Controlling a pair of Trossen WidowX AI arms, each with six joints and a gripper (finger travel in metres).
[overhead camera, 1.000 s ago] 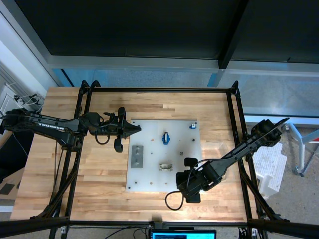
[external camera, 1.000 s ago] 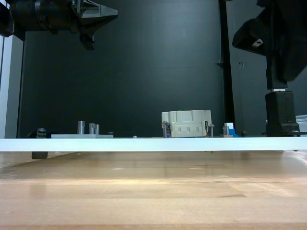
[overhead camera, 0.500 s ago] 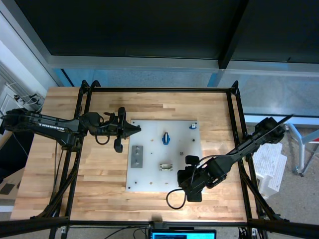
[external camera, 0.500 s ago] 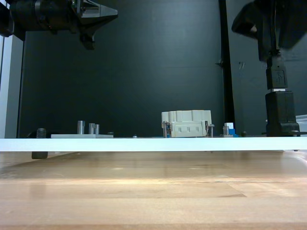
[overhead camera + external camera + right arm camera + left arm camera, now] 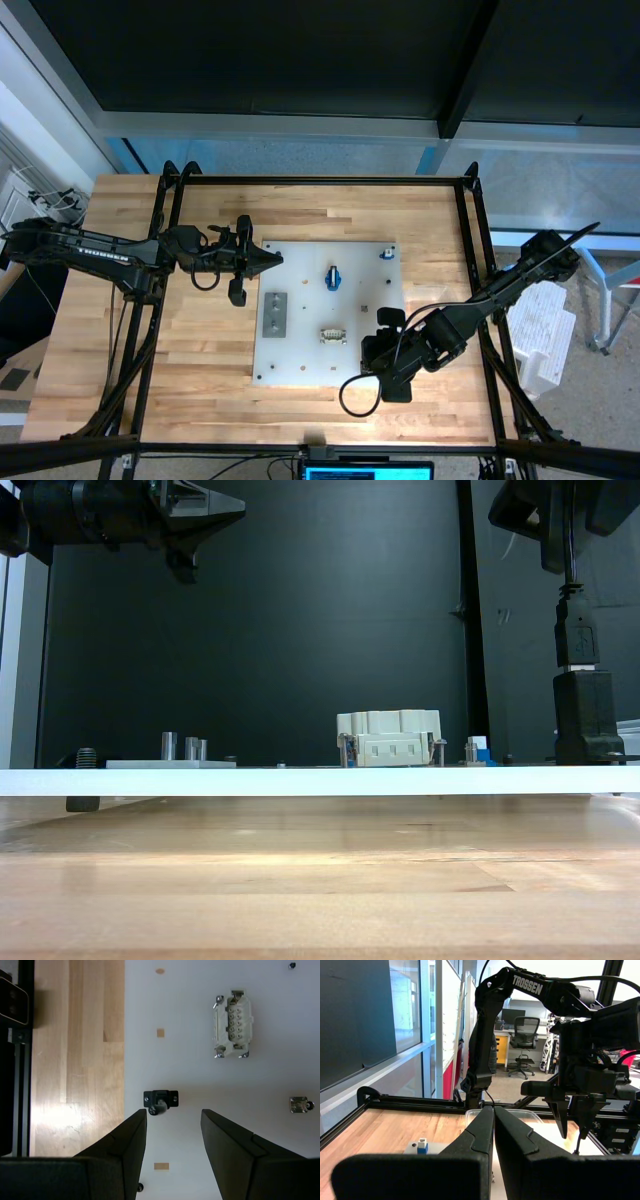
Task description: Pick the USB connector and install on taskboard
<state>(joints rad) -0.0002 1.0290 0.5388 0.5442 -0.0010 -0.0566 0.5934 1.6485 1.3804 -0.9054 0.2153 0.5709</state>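
Observation:
The USB connector [image 5: 578, 648] stands upright in a black socket [image 5: 585, 720] at the near right of the white taskboard [image 5: 300, 352]. From above, it shows as a small black piece [image 5: 160, 1101]. My right gripper [image 5: 568, 525] hangs open just above it, and its cable runs up between the fingers. Both fingers [image 5: 132, 1135] are apart and touch nothing. In the high view the right gripper [image 5: 386, 362] covers the connector. My left gripper [image 5: 268, 259] hovers shut and empty over the board's far left edge.
On the taskboard sit a grey block [image 5: 274, 315], a blue part [image 5: 333, 278] and a silvery multi-pin connector [image 5: 232, 1025]. A black cable loop [image 5: 350, 395] lies near the front edge. Black frame rails [image 5: 320, 181] ring the table. A clear tray [image 5: 505, 1112] lies beyond the board.
My right gripper has let go of the USB connector and risen, drifting slightly right. The connector stays upright in its socket. The left arm has not moved.

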